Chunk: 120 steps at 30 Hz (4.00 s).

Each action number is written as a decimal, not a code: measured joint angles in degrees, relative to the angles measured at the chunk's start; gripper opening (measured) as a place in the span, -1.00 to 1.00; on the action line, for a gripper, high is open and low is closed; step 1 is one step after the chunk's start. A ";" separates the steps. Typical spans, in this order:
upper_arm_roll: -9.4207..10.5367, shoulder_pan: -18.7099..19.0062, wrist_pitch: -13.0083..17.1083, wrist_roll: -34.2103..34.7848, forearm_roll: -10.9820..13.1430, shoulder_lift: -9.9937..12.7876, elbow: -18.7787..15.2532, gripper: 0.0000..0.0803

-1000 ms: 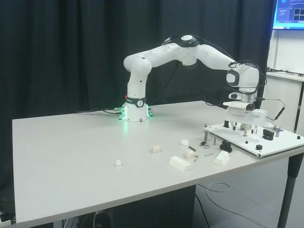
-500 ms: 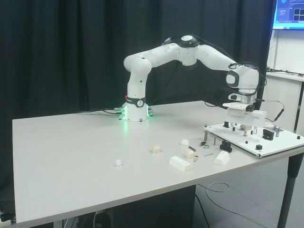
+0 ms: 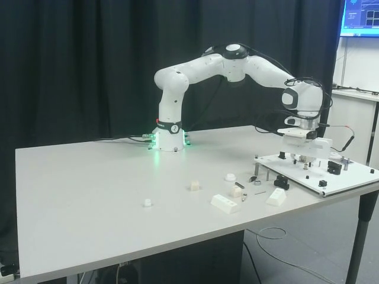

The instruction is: Remove BNC.

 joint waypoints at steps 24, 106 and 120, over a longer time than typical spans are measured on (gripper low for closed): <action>1.01 -1.98 0.51 -1.17 0.12 -0.15 2.52 -0.58; 1.70 -2.07 0.96 -83.65 -3.28 -0.21 4.50 -0.69; 1.64 -2.09 0.86 -86.07 -3.28 -0.34 4.50 -0.69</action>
